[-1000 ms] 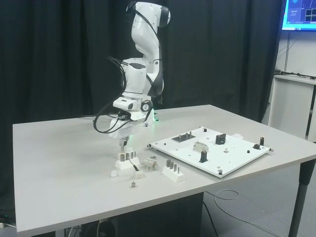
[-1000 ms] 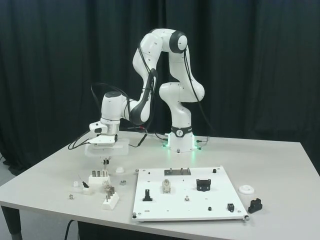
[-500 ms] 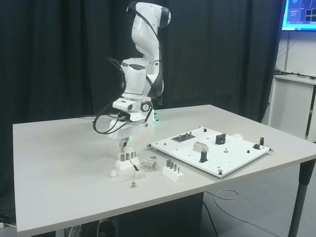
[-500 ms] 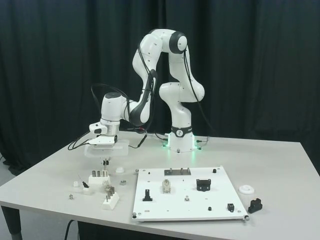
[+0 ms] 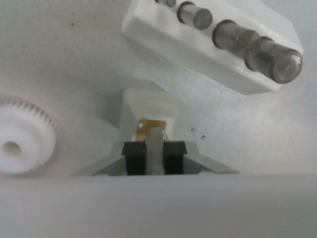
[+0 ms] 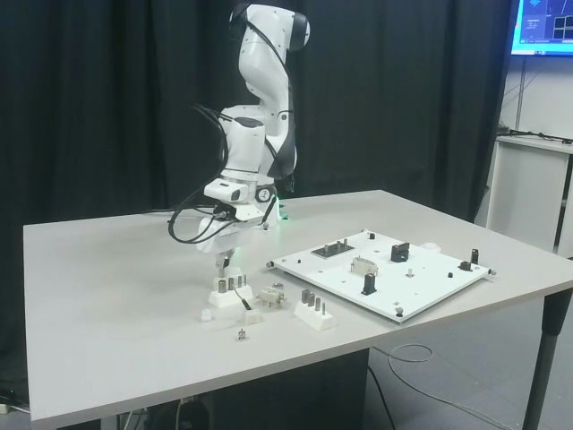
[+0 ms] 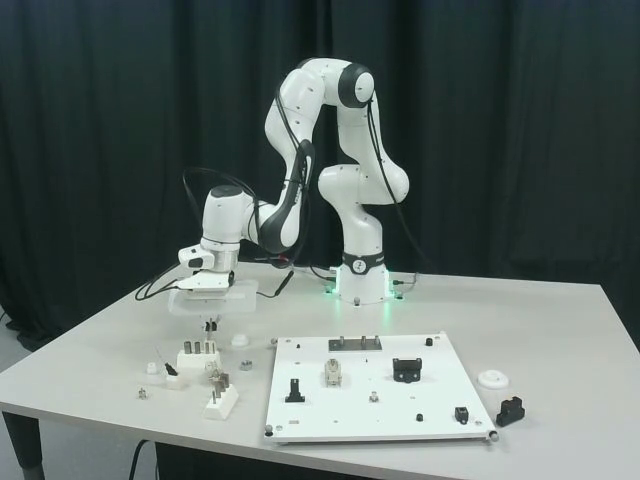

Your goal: Place Ethernet.

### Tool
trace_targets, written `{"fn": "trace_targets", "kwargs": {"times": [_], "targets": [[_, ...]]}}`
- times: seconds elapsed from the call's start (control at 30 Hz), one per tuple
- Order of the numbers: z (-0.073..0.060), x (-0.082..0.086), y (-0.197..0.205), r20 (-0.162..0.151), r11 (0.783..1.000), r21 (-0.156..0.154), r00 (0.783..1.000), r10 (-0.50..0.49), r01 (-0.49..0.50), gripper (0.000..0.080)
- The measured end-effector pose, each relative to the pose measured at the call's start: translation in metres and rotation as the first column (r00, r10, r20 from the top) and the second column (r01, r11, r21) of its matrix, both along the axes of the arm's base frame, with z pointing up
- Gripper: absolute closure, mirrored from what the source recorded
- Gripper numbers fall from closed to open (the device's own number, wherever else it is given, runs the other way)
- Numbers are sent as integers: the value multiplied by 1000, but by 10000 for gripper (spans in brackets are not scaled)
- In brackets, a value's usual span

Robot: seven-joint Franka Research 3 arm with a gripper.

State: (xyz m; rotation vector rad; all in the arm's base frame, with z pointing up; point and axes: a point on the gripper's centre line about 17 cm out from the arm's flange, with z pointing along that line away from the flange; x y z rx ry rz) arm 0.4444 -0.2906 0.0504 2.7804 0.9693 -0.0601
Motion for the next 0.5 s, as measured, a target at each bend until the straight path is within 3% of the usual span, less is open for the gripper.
{"fn": "trace_targets", "kwargs": {"times": [0.4, 0.47, 0.5], "targets": [[-3, 1, 0, 0, 1000, -6, 1000, 22, -22, 705], [-4, 1, 0, -1, 1000, -6, 1000, 22, -22, 144], [-4, 1, 0, -2, 1000, -6, 1000, 22, -22, 144]]}}
